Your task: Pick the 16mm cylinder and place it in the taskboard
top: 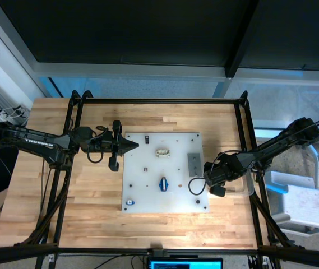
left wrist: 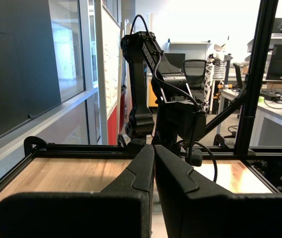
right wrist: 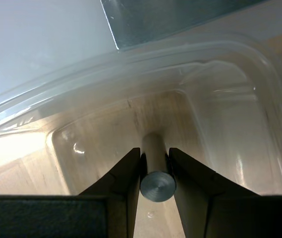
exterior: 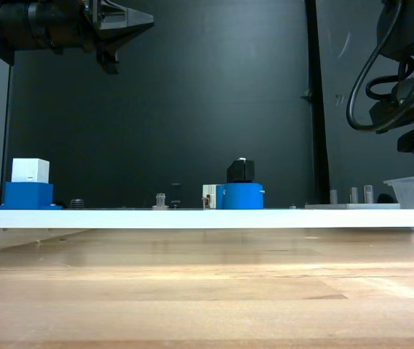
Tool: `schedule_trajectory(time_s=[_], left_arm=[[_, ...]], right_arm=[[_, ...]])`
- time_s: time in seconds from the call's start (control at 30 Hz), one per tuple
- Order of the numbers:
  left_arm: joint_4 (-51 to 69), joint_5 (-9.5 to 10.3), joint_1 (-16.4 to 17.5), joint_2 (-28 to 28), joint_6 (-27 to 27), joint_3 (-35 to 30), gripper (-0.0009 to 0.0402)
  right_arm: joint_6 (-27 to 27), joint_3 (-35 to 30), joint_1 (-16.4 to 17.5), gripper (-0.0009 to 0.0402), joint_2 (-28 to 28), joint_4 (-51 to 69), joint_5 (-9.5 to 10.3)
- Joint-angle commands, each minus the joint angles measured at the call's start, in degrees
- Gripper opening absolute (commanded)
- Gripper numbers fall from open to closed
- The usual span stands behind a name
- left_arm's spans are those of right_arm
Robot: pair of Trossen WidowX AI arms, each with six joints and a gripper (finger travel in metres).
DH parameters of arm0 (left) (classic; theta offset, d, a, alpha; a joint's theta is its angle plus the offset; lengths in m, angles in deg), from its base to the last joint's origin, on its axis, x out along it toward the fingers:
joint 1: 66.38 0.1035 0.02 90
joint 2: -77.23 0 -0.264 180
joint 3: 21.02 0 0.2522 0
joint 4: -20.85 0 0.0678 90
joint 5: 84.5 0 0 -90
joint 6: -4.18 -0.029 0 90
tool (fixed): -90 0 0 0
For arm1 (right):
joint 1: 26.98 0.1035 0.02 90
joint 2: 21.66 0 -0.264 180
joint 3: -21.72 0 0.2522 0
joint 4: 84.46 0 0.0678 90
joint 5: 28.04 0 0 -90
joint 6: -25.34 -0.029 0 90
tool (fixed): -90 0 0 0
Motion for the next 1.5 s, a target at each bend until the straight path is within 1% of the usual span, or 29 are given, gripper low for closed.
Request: schedule_trajectory(time_s=[0.03,0.43,0.7,0.97,1.5], left_arm=[[-0.02,0.00,0.02,0.00,-0.02,0.00,0.0000],[-0.02,0.00,0.00,0.00,0.00,0.00,0.0000],[-0.02,0.00,0.00,0.00,-0.02,0.00,0.0000],[-0.02,0.00,0.00,0.00,-0.02,0.00,0.0000],[-0.02,0.00,0.02,0.00,0.00,0.00,0.0000]], right_arm=[[0.02,-0.02,0.02,0.0064,0.00,0.00,0.04],[0.00,-0.02,0.00,0.0022,0.00,-0.02,0.04],[0.00,-1.29,0.00,0.0013,0.13,0.55,0.11],[0.22,-5.95,0.02,0.0013,0.90,5.95,0.07],[1.49,-19.98,-0.04,0.0013,1.01,20.48,0.07]])
